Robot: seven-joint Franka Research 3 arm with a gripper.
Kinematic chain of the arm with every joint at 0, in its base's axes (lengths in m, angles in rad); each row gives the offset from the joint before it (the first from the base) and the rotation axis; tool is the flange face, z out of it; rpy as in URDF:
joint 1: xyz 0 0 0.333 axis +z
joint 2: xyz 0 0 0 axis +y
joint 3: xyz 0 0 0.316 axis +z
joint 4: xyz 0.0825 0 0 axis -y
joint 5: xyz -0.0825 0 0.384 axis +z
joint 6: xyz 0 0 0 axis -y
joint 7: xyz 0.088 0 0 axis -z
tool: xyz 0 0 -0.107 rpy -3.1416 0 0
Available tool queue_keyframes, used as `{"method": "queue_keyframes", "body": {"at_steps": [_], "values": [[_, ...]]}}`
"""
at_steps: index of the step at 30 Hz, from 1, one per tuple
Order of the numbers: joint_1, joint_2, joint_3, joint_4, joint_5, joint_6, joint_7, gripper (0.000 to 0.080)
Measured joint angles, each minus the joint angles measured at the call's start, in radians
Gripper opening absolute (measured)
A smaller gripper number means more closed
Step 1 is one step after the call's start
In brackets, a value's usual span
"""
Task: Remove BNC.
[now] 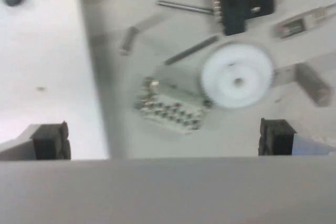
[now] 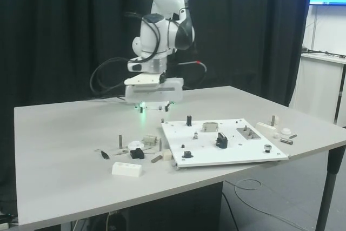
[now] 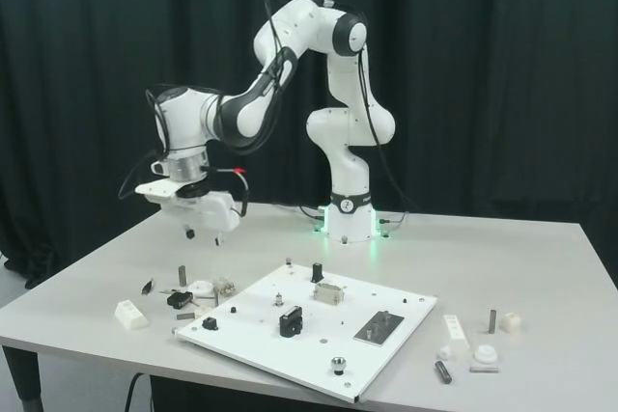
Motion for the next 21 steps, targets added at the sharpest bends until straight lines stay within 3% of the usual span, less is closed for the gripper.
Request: {"method": "queue_keyframes", "body": {"at_steps": [9,21], "values": [[0.076,-0.033,0.000,-0.007,0.002,-0.002,0.155,0.0800],[0.164,-0.036,0.001,-0.038,0.002,0.016,0.266,0.0800]]}}
